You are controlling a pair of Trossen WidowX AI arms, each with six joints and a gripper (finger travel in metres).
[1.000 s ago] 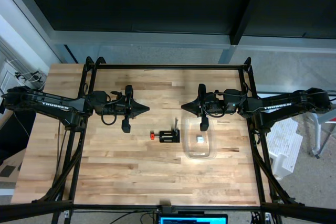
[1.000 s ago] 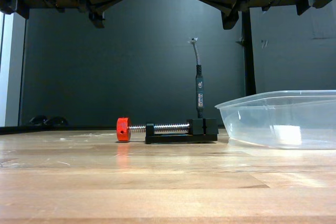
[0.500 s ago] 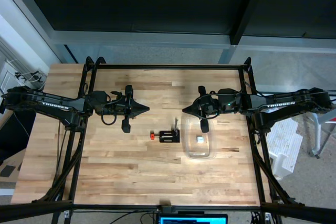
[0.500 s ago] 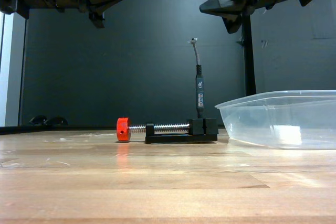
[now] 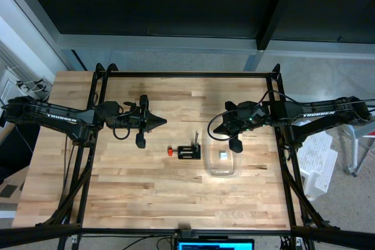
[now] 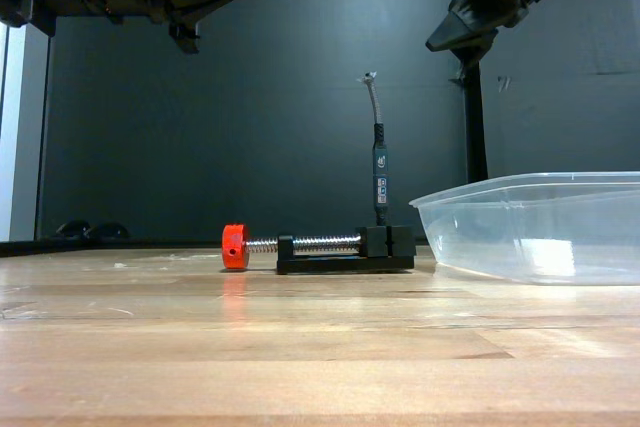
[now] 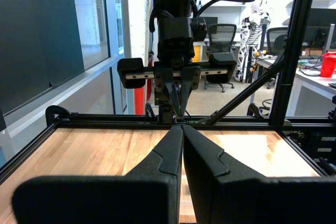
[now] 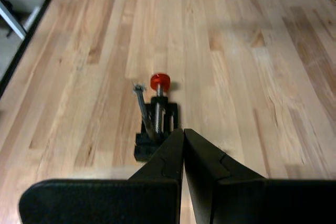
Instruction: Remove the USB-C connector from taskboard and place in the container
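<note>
The taskboard (image 5: 186, 152) is a small black fixture with an orange-red knob (image 6: 234, 246), lying mid-table. The USB-C connector (image 6: 381, 179) stands upright in its right end, a thin grey cable stub curving above it. Just right of it sits the clear container (image 5: 209, 167) with a small white cube (image 5: 223, 155) inside. My right gripper (image 5: 212, 134) is shut and tilts nose-down, high above the container's far left corner; the right wrist view looks past its fingers (image 8: 173, 145) at the taskboard (image 8: 156, 132). My left gripper (image 5: 164, 122) hangs shut and level, high over the table's far left.
A black frame rail (image 5: 187, 75) runs along the table's far edge and an upright post (image 6: 472, 117) stands behind the container. Bare wooden tabletop (image 5: 146, 191) spreads in front of the taskboard.
The right gripper has pitched nose-down and swung nearer, toward the taskboard and the container. The left arm, taskboard and connector have not moved.
</note>
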